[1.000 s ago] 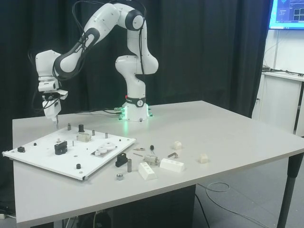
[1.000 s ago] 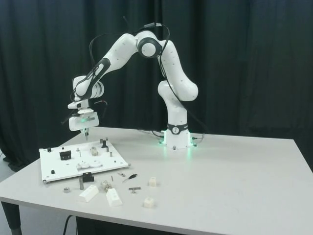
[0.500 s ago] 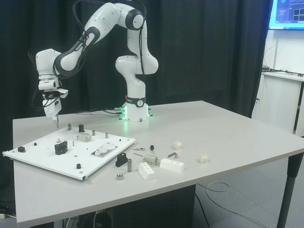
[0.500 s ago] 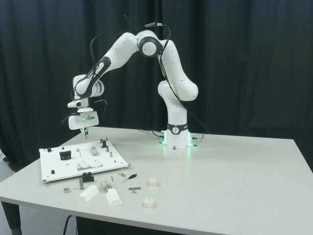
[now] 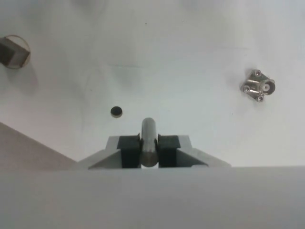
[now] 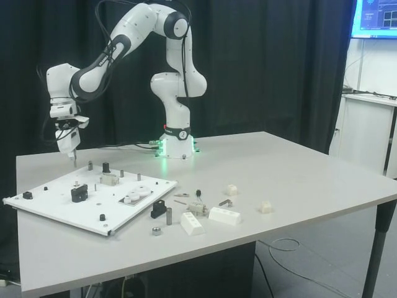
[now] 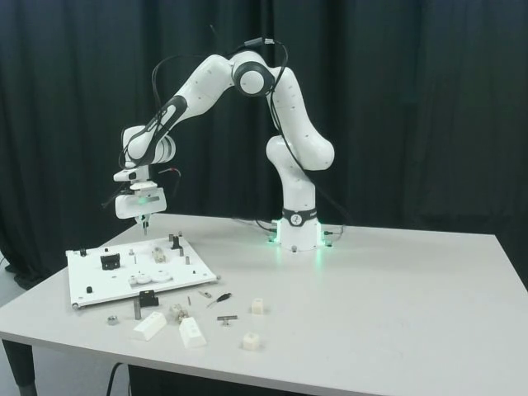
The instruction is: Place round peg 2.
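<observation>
My gripper is shut on a grey round peg, held upright between the black pads. It hangs over the far left corner of the white board. A small black hole lies in the board just beside the peg's tip. In the first room view the gripper hovers a little above the white board, and the peg points down. The second room view shows the same gripper above the board.
A metal connector and a grey post stand on the board near the gripper. A black block and upright pegs also sit on it. White blocks, a black part and a nut lie on the table.
The gripper with the peg has shifted slightly up and to the left over the board's far corner. Nothing else has moved.
</observation>
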`<action>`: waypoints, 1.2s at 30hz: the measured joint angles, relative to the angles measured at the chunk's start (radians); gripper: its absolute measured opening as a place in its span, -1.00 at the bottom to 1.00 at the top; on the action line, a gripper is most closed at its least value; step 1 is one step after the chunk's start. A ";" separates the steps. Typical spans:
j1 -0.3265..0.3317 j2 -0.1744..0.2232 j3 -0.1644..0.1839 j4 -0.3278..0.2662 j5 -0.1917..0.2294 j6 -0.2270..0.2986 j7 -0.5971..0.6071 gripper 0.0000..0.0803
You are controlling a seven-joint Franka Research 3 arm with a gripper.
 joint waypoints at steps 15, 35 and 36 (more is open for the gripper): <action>0.004 0.000 0.000 0.003 0.000 0.000 0.012 -0.81; 0.009 0.000 0.000 0.007 0.000 -0.001 0.021 -0.81; 0.009 0.000 0.000 0.007 0.000 -0.001 0.022 -0.81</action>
